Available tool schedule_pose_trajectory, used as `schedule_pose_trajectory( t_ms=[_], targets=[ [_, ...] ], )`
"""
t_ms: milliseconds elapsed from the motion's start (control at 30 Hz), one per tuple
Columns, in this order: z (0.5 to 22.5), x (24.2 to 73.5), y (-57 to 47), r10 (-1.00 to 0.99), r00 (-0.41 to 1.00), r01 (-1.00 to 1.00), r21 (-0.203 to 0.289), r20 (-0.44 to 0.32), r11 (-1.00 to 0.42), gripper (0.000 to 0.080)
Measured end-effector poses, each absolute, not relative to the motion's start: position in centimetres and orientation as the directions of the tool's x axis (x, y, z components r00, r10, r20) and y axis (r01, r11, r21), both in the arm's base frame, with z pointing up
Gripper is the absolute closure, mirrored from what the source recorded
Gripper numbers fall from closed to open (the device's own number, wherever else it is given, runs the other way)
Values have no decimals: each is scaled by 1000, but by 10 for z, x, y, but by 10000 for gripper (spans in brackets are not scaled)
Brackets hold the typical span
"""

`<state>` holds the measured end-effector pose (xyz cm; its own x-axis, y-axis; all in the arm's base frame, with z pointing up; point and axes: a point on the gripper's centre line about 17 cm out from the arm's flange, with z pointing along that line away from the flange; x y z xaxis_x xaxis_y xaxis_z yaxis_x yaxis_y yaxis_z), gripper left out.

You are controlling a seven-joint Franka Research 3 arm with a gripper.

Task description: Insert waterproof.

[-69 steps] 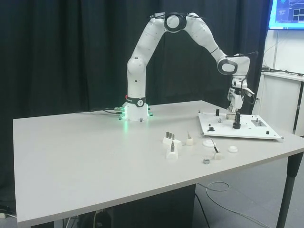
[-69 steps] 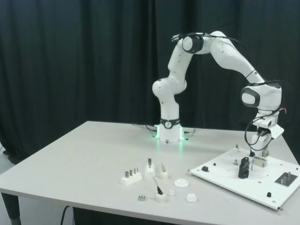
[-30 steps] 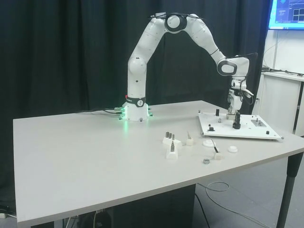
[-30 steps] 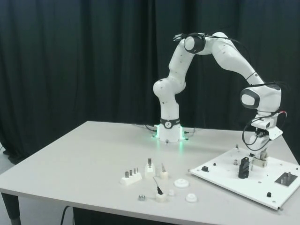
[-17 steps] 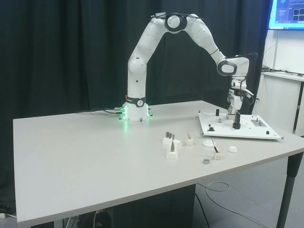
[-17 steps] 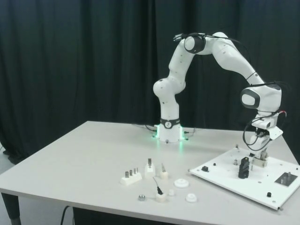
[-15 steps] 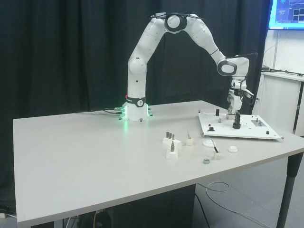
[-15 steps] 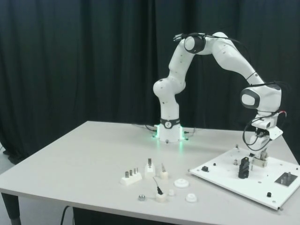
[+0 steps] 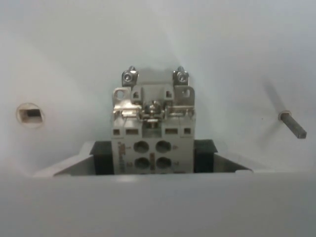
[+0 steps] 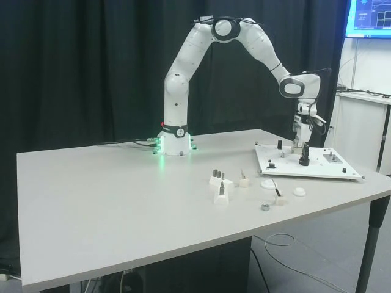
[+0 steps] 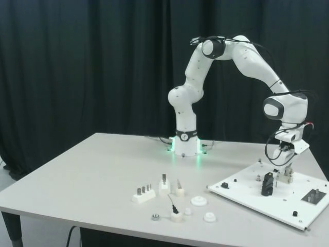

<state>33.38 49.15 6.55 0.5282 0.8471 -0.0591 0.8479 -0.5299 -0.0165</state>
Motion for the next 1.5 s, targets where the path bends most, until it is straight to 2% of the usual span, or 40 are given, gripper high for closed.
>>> schedule_pose_trajectory(
  t_ms=[1500],
  targets=[
    [63,333,492,887,458,888,-7,-51,-459,472]
  ],
)
